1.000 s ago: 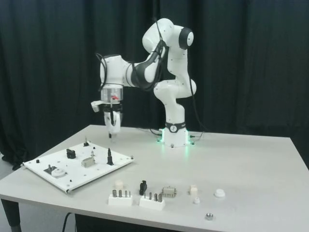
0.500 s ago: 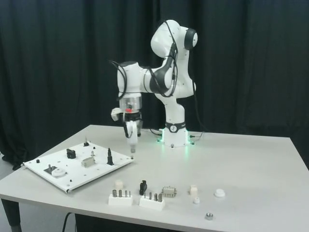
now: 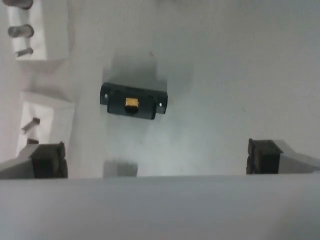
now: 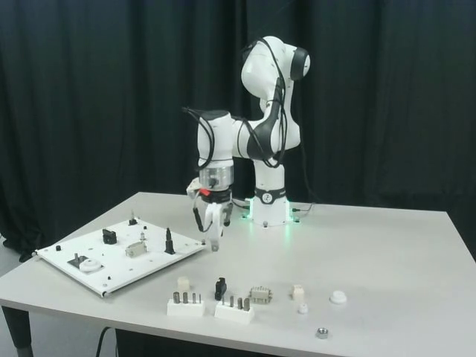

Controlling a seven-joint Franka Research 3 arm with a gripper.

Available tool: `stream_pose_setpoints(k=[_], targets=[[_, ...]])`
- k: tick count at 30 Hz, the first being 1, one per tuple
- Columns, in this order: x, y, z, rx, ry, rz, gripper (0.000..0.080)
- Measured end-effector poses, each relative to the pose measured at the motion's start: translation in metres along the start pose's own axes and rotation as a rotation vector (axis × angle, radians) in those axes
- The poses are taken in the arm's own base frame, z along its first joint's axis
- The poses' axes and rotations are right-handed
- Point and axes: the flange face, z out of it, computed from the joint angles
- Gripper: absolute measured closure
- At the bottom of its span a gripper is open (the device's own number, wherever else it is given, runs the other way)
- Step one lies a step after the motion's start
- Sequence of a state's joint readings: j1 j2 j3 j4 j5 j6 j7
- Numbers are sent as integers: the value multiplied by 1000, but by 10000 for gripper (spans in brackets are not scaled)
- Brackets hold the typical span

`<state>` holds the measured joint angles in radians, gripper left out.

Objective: Pick D-SUB.

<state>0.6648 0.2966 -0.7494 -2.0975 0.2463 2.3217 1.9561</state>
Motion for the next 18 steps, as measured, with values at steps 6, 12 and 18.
stream_pose_setpoints(k=[6,12,18], targets=[[-2,-1,12,21,16,27,3],[-4,0,24,34,27,43,3],[-6,2,35,34,32,56,3]])
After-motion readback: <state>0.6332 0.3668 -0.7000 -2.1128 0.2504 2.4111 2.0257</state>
